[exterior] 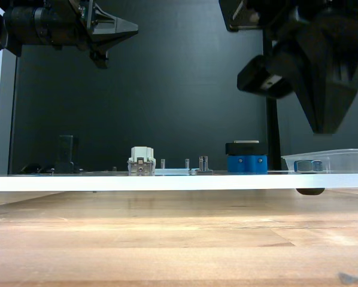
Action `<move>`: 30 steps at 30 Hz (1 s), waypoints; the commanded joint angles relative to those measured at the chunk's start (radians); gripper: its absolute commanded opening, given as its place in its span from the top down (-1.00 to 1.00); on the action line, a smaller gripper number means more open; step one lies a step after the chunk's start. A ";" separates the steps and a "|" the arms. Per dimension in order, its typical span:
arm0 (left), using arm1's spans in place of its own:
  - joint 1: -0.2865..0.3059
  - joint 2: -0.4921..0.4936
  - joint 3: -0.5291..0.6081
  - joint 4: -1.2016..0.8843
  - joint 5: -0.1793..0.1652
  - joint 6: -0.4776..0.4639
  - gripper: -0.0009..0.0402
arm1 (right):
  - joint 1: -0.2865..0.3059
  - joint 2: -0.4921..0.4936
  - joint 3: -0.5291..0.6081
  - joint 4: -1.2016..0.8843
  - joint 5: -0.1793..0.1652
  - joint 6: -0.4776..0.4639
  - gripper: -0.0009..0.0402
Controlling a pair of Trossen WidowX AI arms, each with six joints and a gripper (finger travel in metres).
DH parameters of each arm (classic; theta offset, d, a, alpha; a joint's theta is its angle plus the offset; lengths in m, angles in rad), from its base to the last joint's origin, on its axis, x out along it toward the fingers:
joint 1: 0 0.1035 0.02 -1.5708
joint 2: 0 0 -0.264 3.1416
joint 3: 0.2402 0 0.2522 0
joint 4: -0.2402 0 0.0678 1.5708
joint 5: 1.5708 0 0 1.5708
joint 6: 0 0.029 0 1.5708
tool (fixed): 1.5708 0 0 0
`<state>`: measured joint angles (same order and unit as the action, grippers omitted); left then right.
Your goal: Unfasten the M12 fastener and place in the container
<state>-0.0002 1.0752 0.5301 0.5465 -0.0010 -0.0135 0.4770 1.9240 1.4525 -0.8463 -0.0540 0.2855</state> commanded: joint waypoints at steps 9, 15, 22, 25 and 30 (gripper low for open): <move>0.000 0.000 0.000 0.000 0.000 0.000 0.96 | -0.001 0.000 -0.055 0.050 0.001 0.021 0.96; 0.000 0.000 0.000 0.000 0.000 0.000 0.96 | -0.001 0.000 -0.070 0.055 0.008 0.022 0.96; 0.000 0.000 0.000 0.000 0.000 0.000 0.96 | -0.001 0.000 -0.071 0.040 0.037 0.025 0.96; 0.000 0.000 0.000 0.000 0.000 0.000 0.96 | -0.002 0.000 -0.071 0.035 0.037 0.028 0.96; 0.000 0.000 0.000 0.000 0.000 0.000 0.96 | -0.001 0.000 -0.071 0.029 0.051 0.032 0.96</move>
